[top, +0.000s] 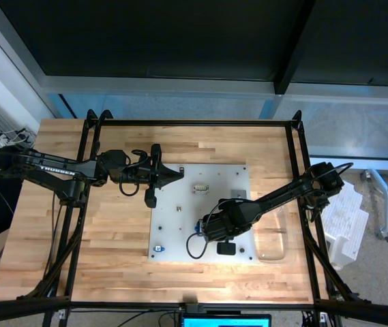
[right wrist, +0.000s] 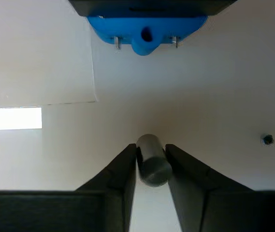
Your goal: Pick the 16mm cylinder and install on the taskboard
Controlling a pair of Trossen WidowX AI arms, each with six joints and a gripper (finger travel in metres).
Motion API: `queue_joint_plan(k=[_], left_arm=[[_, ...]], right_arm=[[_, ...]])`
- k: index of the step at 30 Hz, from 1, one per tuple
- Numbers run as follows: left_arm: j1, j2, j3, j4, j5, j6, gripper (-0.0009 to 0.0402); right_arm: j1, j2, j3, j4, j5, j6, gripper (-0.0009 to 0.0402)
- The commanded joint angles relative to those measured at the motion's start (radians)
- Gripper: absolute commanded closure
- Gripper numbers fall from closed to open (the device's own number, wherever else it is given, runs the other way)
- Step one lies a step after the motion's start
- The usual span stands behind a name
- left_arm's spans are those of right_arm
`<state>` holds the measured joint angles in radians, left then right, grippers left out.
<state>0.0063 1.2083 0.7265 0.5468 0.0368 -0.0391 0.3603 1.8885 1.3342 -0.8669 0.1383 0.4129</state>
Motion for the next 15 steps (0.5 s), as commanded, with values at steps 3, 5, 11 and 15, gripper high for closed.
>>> queue_joint_plan(k=[3,5,11,15], left_arm=[[0.000,0.000,0.000,0.000,0.000,0.000,0.0392],[0.000,0.000,0.000,0.000,0.000,0.000,0.0392],[0.000,0.000,0.000,0.000,0.000,0.000,0.0392],[0.000,0.000,0.000,0.000,0.000,0.000,0.0392]], right_arm=[[-0.001,-0.004,0.002,0.007,0.001,0.001,0.0225],[-0.001,-0.006,0.005,0.007,0.001,0.000,0.0203],[-0.003,-0.050,0.005,0.004,0.001,-0.015,0.0159],[-0.016,-0.105,0.005,-0.003,0.000,-0.060,0.0156]])
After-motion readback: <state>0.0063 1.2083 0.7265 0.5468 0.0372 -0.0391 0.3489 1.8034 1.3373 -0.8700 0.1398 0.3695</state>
